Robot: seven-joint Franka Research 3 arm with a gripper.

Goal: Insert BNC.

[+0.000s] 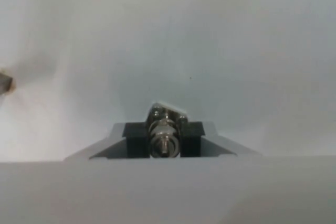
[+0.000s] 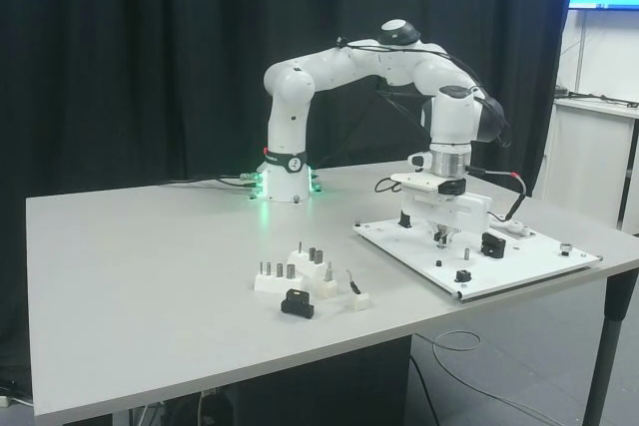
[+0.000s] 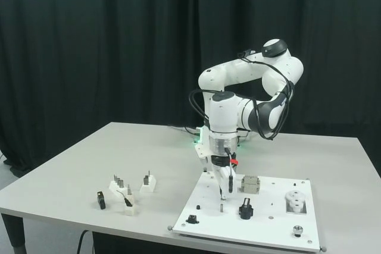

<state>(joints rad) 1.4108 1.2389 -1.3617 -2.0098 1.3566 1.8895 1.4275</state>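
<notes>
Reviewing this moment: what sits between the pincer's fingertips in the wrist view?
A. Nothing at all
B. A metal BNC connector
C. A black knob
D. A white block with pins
B: the wrist view shows the metal cylindrical BNC connector clamped between the black pads of the pincer, held over the white flat board.

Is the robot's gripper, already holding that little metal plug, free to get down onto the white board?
Probably yes. The gripper hangs just above the white board, shut on the BNC connector, and nothing stands under it. The board's other fittings sit off to the sides.
</notes>
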